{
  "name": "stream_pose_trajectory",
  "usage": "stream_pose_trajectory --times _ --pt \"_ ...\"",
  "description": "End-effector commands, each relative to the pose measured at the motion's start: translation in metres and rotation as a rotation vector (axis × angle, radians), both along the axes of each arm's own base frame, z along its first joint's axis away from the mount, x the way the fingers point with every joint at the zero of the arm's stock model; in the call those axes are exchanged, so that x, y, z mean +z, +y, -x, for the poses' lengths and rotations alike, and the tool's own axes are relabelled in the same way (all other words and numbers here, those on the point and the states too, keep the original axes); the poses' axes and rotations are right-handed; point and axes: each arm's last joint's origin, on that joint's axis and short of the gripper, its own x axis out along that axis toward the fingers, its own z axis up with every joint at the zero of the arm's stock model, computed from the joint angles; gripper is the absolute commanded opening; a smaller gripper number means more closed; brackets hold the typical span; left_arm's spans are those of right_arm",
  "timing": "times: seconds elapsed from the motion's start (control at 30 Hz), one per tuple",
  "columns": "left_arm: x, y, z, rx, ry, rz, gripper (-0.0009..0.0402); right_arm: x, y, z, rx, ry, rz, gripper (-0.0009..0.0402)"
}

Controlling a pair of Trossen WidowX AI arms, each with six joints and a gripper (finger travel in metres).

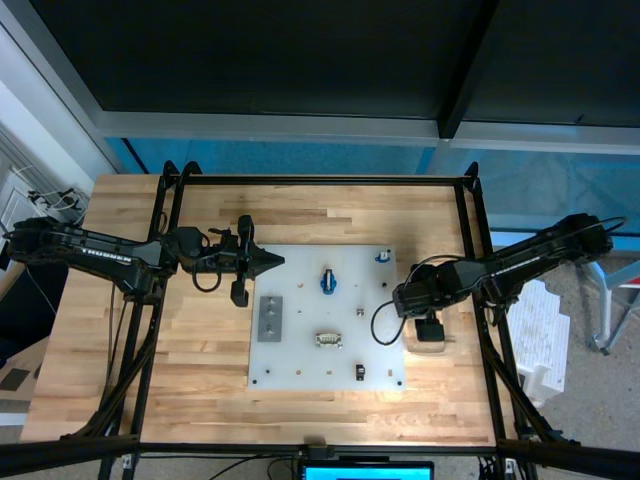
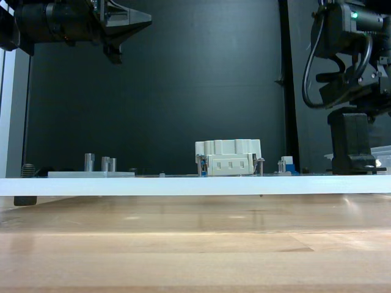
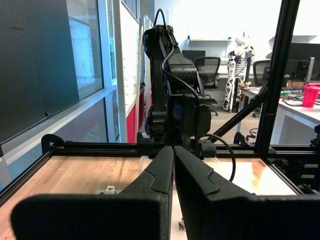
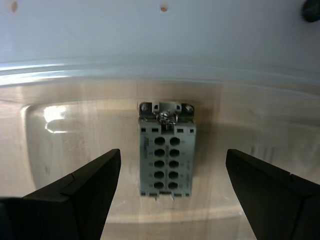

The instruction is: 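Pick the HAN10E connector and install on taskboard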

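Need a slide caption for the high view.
Right gripper open above the clear tray right of the taskboard; left gripper shut, raised over its far-left corner.

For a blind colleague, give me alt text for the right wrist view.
A HAN10E connector lies in a clear tray, centred between the right gripper's open fingers, with the white taskboard beyond. The left gripper, outside this view, hovers shut above the taskboard's left edge.

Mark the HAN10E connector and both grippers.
HAN10E connector point(image 4: 167, 161): right wrist view, pin-hole face.
right gripper point(image 4: 173, 151): right wrist view, between open fingertips, over the HAN10E connector.
left gripper point(image 1: 277, 261): high view, shut fingertips, above the taskboard point(image 1: 300, 366).
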Motion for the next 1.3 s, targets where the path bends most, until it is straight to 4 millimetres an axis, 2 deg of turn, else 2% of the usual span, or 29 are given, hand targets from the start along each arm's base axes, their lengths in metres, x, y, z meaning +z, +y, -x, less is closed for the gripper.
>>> stream_pose_trajectory --times 0.03,0.4,0.6,0.97,1.3 --pt "0.0 0.0 -0.0001 0.0 0.0 0.0 0.0001 -0.0052 0.0001 -0.0006 -0.001 -0.018 -0.005 0.0295" --pt "0.0 0.0 -0.0001 0.0 0.0 0.0 0.0001 -0.011 -0.0011 0.0023 0.0 -0.004 -0.001 0.0293" --pt "0.0 0.0 -0.0001 0.0 0.0 0.0 0.0001 -0.0123 -0.0011 0.0022 0.0 0.002 0.0 0.0269" --pt "0.0 0.0 -0.0001 0.0 0.0 0.0 0.0001 -0.0123 -0.0014 0.0021 -0.002 0.002 0.0 0.0199" --pt "0.0 0.0 -0.0001 0.0 0.0 0.0 0.0001 -0.0118 -0.0014 0.0019 -0.003 0.002 -0.002 0.0097"
